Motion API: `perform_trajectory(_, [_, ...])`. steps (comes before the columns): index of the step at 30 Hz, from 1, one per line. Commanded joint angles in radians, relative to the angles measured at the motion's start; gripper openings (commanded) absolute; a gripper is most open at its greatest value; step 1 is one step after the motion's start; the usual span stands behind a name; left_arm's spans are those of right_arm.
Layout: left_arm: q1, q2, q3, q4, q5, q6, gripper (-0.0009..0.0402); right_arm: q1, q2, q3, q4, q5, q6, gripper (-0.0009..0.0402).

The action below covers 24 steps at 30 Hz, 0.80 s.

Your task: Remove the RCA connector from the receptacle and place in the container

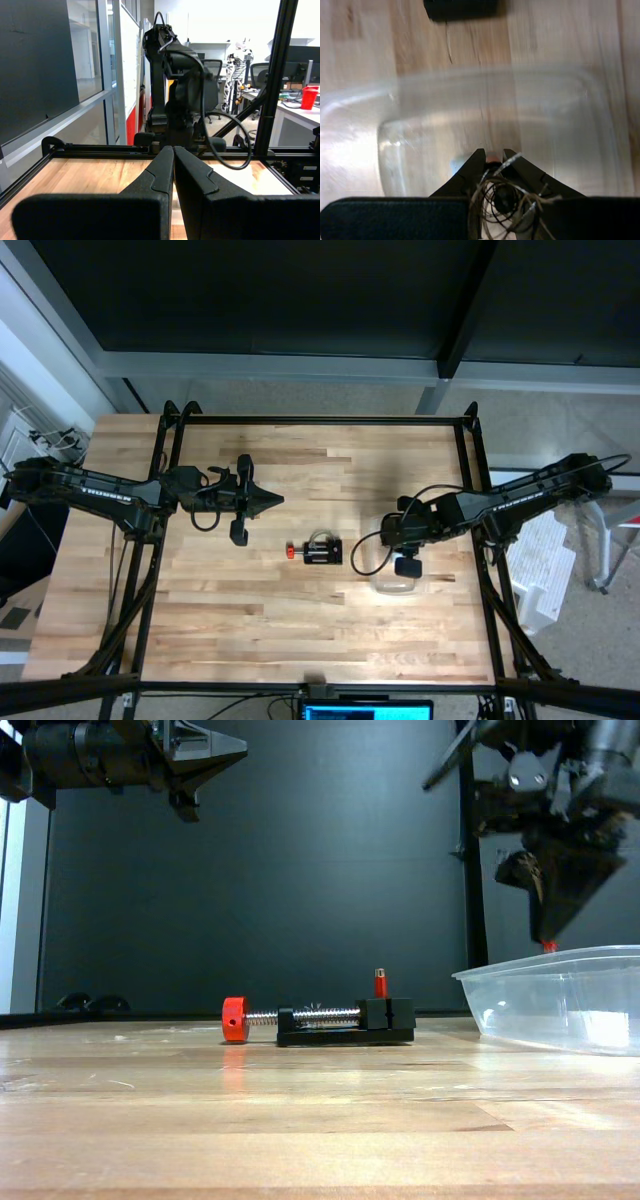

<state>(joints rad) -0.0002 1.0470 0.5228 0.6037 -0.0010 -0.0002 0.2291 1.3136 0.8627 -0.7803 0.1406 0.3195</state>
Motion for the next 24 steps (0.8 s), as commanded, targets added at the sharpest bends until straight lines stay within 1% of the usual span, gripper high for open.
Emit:
perform_trajectory(1, [0.000,0.000,0.000,0.000,0.000,0.000,0.0000,0.001,-0.001,-0.042,0.018,0.008,0.014,0.0000])
perform_trajectory(7, [0.000,0.000,0.000,0.000,0.000,0.000,0.0000,0.002,0.001,-0.090,0.026,0.007,0.040,0.0001])
perform_trajectory(9, [0.000,0.000,0.000,0.000,0.000,0.000,0.0000,0.003,0.001,-0.098,0.027,0.007,0.042,0.0011])
perform_trajectory(11, [0.000,0.000,0.000,0.000,0.000,0.000,0.0000,0.005,0.001,-0.099,0.032,0.007,0.043,0.0031])
perform_trajectory(19, [0.000,0.000,0.000,0.000,0.000,0.000,0.0000,0.006,0.001,-0.085,0.032,0.007,0.050,0.0140])
perform_trajectory(24, [0.000,0.000,0.000,0.000,0.000,0.000,0.0000,0.007,0.001,-0.068,0.021,0.007,0.050,0.0186])
